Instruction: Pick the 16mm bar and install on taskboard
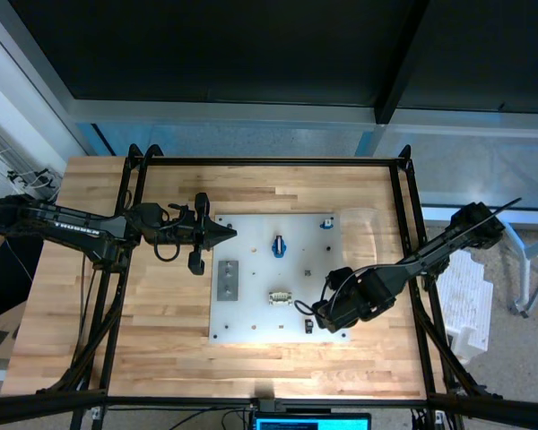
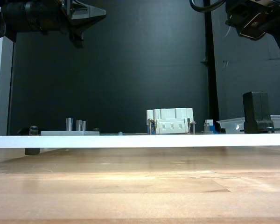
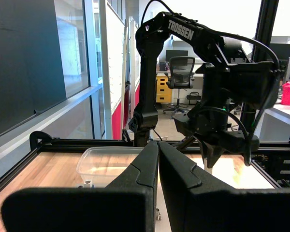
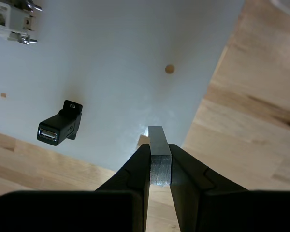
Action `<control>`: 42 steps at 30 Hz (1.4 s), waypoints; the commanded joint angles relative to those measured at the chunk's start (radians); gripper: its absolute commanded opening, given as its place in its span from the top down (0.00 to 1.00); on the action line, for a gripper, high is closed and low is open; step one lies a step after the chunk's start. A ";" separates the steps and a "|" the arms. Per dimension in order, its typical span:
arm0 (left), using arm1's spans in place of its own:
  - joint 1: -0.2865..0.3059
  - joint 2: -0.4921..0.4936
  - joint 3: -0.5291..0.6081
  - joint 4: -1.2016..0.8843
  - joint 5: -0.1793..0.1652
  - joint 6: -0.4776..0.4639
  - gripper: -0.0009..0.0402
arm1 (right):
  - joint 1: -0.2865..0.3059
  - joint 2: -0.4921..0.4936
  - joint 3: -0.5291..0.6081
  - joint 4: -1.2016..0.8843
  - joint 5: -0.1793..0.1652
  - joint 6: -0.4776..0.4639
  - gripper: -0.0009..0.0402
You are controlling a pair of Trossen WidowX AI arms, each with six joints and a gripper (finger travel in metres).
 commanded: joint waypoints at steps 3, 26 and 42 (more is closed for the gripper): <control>0.000 0.000 0.000 0.000 0.000 0.000 0.98 | 0.025 0.049 0.046 -0.005 0.028 0.051 0.97; 0.000 0.000 0.000 0.000 0.000 0.000 0.98 | 0.075 0.170 0.188 -0.085 0.053 0.271 0.97; 0.000 0.000 0.000 0.000 0.000 0.000 0.98 | 0.074 0.204 0.185 -0.109 0.001 0.333 0.97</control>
